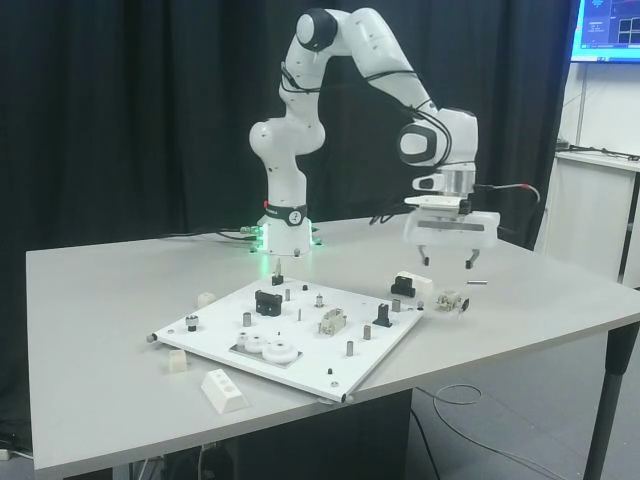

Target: Remove square peg 4.

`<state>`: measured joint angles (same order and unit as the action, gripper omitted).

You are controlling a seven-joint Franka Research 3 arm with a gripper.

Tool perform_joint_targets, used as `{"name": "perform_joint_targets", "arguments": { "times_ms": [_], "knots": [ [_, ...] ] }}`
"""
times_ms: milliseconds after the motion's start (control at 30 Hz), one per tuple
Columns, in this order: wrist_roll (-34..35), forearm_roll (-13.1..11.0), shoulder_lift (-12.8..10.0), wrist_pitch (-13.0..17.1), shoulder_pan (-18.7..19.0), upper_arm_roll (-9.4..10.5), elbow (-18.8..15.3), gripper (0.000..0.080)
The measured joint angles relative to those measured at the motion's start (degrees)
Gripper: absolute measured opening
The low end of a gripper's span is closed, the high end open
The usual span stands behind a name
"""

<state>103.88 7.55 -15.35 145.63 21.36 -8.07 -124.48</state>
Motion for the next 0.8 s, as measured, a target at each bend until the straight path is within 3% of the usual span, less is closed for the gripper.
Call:
{"name": "perform_joint_targets", "arguments": {
  "times_ms": [267,533,800],
  "knots": [
    [3.55,2.34,-0.95,-2.74,-5.48,-0.01,3.07,0.08],
    [3.6,2.29,-2.19,-3.8,-10.38,0.0,4.99,0.08],
    [3.77,1.06,-3.49,-4.21,-12.99,0.02,5.0,0.08]
  ]
}}
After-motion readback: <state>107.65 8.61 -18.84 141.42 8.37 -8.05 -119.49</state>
